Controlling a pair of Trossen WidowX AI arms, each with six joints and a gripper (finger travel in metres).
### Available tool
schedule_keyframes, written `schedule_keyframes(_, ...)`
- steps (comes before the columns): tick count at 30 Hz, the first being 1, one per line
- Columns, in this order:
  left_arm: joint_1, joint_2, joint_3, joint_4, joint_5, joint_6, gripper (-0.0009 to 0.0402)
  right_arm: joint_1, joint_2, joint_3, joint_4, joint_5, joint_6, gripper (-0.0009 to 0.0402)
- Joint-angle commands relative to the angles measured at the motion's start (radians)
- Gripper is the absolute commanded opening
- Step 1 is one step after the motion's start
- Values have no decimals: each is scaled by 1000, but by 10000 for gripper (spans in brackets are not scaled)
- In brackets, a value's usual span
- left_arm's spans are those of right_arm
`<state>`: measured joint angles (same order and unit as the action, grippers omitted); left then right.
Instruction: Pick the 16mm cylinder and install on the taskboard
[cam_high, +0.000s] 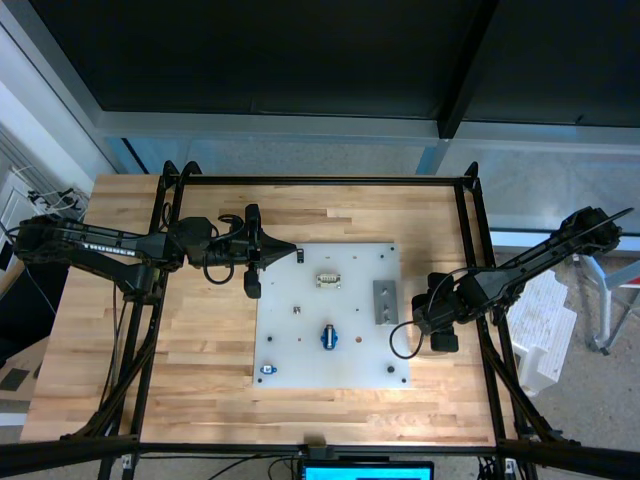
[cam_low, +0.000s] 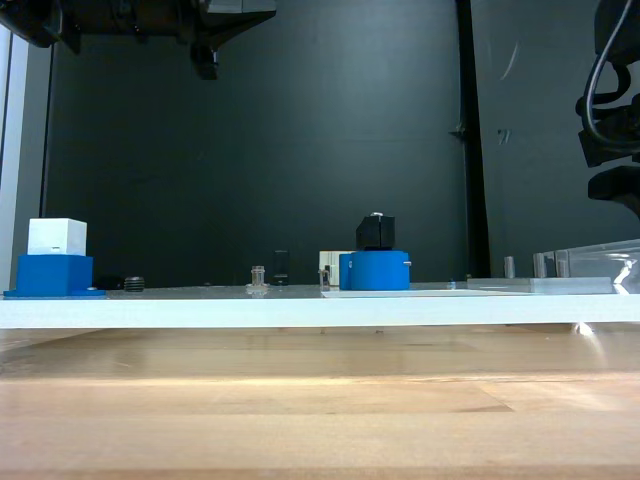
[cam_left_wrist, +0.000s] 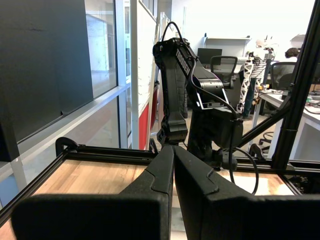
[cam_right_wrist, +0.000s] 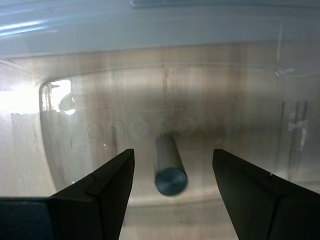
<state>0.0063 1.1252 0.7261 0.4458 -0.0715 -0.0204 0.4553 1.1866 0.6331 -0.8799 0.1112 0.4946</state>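
Right gripper (cam_right_wrist: 172, 152), spread, straddles 16mm cylinder (cam_right_wrist: 169, 167); left gripper (cam_left_wrist: 173, 149) closed, seemingly above taskboard (cam_high: 300, 350).

Wooden bench (cam_high: 180, 340) carries the white taskboard (cam_high: 300, 345) lying flat right of centre, a clear plastic tray (cam_low: 598, 258) just off the board's right edge with wood grain showing through its floor, and a black frame (cam_high: 320, 181) standing around both.
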Motion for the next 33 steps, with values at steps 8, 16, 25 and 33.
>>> schedule_keyframes(8,0,0,0,0,0,0,0,6,0,-16,22,0,-1,166)
schedule_keyframes(16,0,0,0,0,0,0,0,8,0,-16,20,0,-1,103)
schedule_keyframes(25,0,0,0,0,0,0,0,8,0,-16,14,-2,-1,20)
schedule_keyframes(33,0,0,0,0,0,0,0,8,-3,18,-38,-10,-3,10)
